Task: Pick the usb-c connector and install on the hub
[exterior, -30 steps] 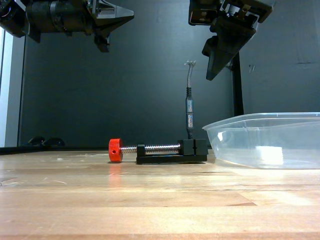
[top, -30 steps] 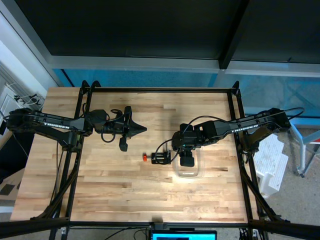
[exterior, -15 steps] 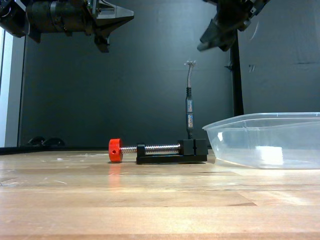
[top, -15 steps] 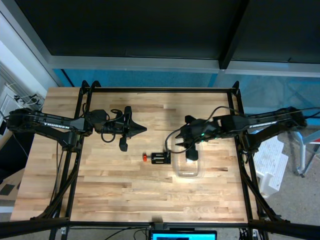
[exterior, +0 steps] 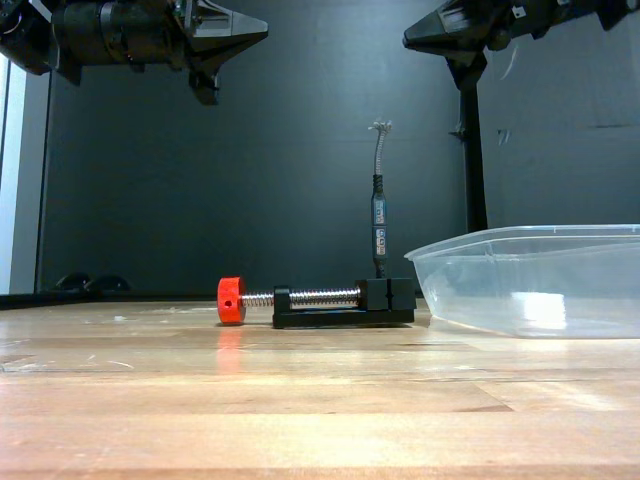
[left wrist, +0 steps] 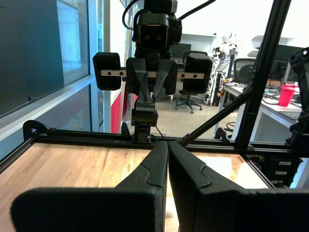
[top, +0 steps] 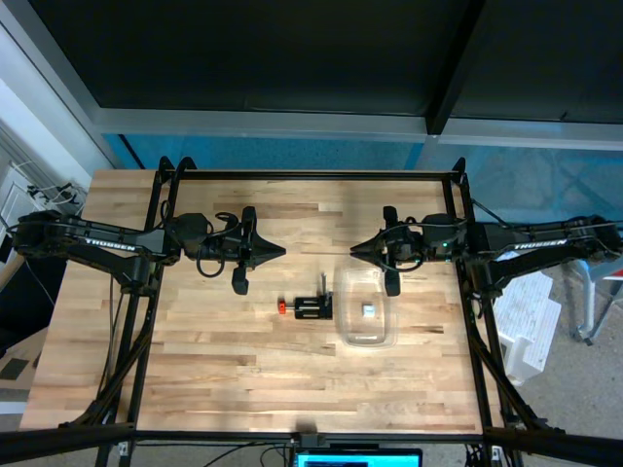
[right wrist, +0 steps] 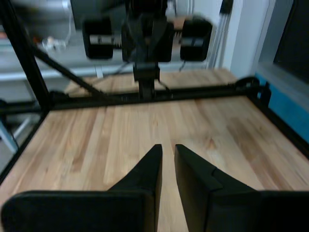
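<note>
The black USB-C connector (exterior: 379, 232) stood upright on the tab in the red-knobbed black vise (exterior: 345, 303), held by neither gripper, its grey braided cable (exterior: 378, 150) rising above. The clear plastic tray (exterior: 470, 290) with its white block (top: 369, 310) sat just beside. The right gripper (right wrist: 166, 146) hung high over the wooden counter (exterior: 300, 400) beyond the tray, fingers nearly together, empty; the left gripper (left wrist: 167, 144) hovered well apart, fingers together.

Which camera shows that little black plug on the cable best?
The low view: the connector stands on the vise, cable rising. High view shows a speck; wrist views nothing. Overhead hover the left gripper and right gripper.
</note>
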Controlling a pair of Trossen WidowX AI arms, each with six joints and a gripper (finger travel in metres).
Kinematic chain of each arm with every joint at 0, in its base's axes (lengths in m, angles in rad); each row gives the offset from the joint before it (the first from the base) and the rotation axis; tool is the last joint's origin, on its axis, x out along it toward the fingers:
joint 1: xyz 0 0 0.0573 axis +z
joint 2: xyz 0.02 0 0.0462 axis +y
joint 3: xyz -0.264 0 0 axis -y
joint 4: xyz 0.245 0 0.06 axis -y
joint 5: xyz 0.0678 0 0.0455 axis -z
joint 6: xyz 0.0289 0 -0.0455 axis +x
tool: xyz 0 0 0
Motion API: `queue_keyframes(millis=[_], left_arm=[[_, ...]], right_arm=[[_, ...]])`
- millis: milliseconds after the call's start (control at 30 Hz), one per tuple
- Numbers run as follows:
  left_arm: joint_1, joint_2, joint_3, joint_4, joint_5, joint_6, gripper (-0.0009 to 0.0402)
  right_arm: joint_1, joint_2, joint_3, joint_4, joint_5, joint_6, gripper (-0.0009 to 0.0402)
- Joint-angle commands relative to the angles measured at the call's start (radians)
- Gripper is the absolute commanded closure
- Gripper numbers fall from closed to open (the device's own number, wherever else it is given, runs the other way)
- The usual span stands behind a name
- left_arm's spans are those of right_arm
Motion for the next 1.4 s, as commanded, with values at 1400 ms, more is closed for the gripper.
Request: queue_keyframes(millis=[1400], left_arm=[[0.000, 0.000, 0.000, 0.000, 0.000, 0.000, 0.0393]], right_arm=[[-0.056, -0.064, -0.174, 0.321, -0.084, 0.036, 0.0393]])
